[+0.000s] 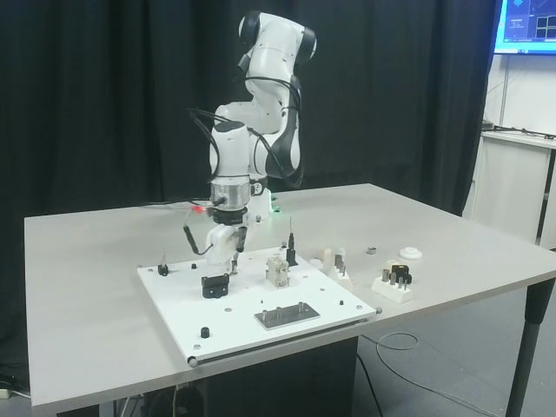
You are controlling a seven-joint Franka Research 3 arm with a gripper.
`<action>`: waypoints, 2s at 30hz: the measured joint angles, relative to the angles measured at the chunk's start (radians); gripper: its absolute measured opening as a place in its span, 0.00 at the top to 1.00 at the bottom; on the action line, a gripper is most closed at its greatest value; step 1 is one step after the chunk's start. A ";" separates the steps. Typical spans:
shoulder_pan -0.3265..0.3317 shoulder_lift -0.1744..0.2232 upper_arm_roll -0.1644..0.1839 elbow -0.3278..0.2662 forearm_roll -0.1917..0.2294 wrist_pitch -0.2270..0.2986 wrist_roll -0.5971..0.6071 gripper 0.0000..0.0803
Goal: Insert BNC.
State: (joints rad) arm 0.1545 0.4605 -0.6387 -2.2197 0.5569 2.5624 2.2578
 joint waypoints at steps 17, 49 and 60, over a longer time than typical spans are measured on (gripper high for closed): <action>0.069 0.023 -0.073 0.001 0.098 -0.020 0.009 0.85; 0.253 0.019 -0.307 0.078 0.005 -0.203 0.024 0.01; 0.258 0.018 -0.314 0.082 0.005 -0.220 0.050 0.00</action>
State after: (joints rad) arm 0.4125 0.4780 -0.9527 -2.1373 0.5615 2.3420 2.3080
